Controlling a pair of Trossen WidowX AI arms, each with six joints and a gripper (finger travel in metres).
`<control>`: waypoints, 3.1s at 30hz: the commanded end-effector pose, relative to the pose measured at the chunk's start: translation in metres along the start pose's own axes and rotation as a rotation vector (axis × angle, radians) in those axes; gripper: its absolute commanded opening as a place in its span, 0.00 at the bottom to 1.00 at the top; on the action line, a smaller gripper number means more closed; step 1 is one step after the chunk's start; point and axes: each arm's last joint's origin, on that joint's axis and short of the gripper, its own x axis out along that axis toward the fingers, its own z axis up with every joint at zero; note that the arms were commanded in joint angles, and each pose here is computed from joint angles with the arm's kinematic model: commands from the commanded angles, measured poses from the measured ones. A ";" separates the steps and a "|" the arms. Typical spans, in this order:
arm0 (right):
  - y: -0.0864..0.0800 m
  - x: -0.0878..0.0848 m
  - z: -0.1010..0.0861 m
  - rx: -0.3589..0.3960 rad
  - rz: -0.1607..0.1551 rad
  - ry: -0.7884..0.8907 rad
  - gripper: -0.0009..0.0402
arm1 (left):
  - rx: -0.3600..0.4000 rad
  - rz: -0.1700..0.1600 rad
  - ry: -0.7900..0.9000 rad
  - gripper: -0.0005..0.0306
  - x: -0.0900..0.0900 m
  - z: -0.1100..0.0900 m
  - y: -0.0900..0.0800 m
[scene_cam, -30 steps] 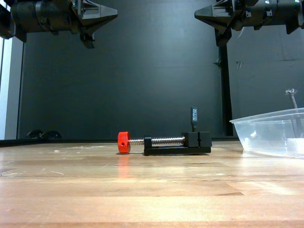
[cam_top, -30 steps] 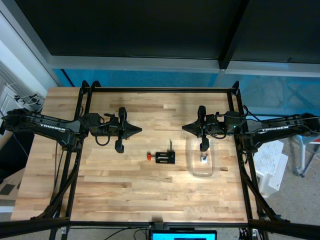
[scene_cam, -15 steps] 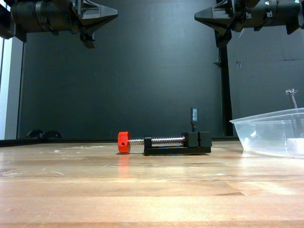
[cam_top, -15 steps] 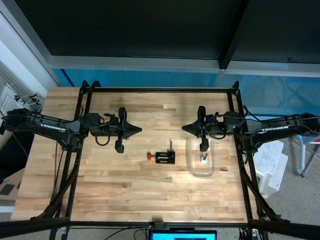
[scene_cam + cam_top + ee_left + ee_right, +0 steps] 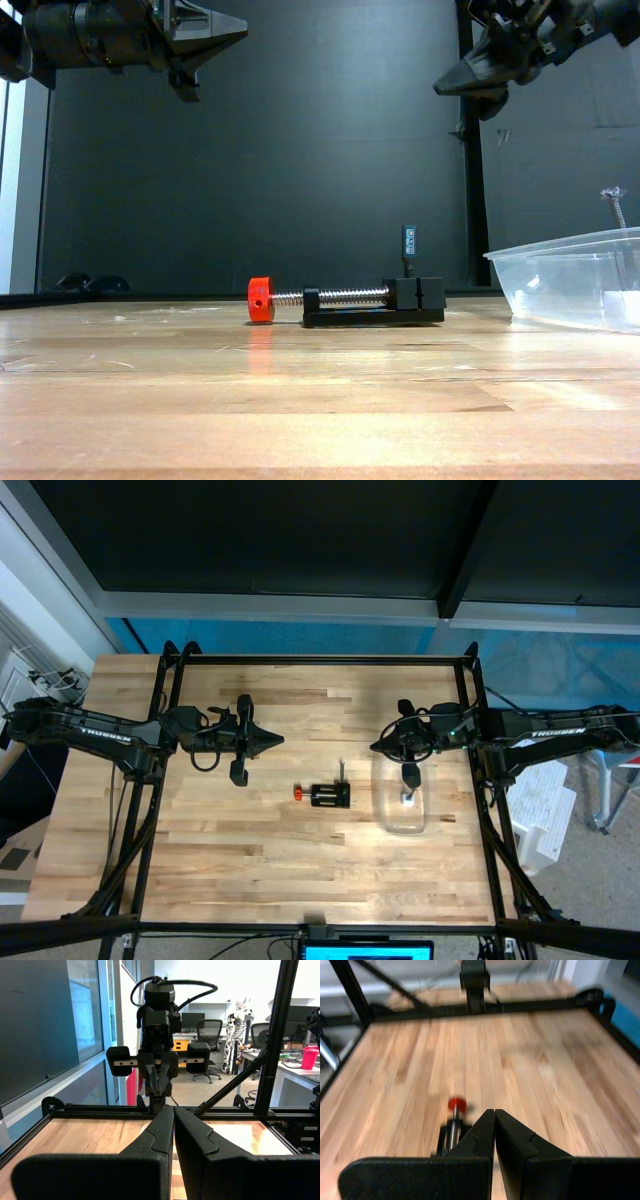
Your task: Pick the usb-c connector and install on the hub
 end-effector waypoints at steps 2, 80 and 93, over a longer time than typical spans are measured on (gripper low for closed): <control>0.001 -0.010 0.003 0.010 -0.004 0.120 0.02 | 0.000 0.000 0.000 0.02 0.000 0.000 0.000; 0.042 0.013 -0.002 -0.022 -0.029 0.997 0.46 | 0.000 0.000 0.000 0.02 0.000 0.000 0.000; 0.044 0.014 -0.001 -0.020 -0.026 0.978 0.46 | 0.000 0.000 0.000 0.02 0.000 0.000 0.000</control>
